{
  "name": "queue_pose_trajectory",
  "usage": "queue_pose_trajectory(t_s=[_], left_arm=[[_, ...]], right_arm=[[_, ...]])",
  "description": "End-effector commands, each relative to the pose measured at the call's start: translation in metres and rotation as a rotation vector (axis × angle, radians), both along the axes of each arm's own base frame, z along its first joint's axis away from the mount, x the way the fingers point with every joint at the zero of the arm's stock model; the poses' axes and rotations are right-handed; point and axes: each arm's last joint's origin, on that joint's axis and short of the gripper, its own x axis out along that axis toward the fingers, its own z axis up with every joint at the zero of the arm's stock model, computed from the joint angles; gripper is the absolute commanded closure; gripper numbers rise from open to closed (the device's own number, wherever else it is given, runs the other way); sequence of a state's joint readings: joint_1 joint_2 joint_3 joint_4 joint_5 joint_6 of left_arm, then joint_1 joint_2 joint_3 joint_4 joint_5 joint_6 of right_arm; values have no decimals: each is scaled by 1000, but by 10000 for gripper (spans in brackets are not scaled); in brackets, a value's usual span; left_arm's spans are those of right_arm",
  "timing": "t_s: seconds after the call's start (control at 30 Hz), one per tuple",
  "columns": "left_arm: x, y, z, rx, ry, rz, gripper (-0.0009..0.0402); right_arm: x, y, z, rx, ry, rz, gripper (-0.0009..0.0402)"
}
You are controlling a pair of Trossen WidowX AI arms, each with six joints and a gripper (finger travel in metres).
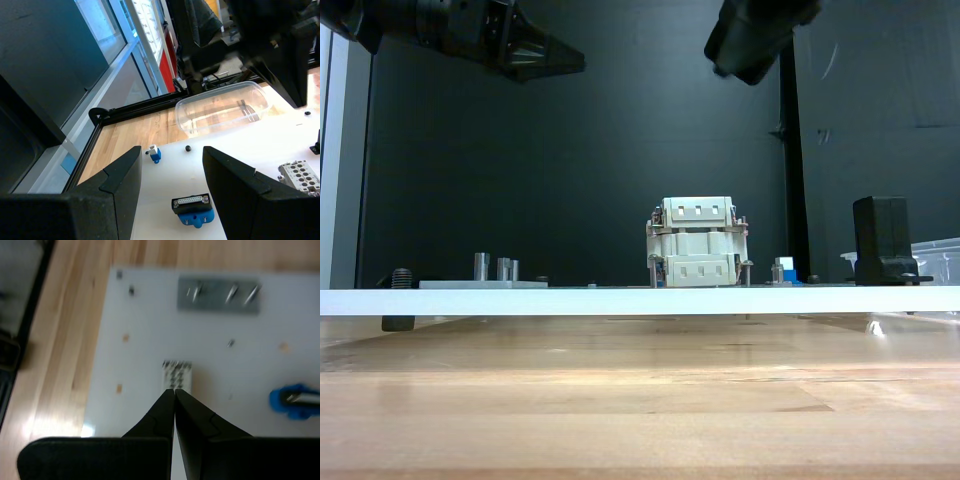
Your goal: Pick the HAN10E connector and install on the hub
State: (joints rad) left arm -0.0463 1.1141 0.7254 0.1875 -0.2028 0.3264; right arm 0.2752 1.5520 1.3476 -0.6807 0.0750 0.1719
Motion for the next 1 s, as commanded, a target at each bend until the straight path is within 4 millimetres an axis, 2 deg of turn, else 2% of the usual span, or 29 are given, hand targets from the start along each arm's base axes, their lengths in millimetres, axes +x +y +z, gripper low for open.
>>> queue_pose_trajectory(t_s=[0.03,0.17,0.57,0.8,1.0], left_arm=[[0,0,0,0,0,0,228],[0,0,0,0,0,0,228],[0,0,0,0,-1,0,228],[0,0,0,0,0,0,228],[0,0,0,1,-1,-1,228]], right_arm=[[-12,-18,7,9,-114,-26,393],[-31,-39,15,-2,-241,-48,393],[-75,-80,20,31,-601,-92,393],[-87,-87,13,39,-816,-106,393],[-91,-87,2,61,-913,-96,393]])
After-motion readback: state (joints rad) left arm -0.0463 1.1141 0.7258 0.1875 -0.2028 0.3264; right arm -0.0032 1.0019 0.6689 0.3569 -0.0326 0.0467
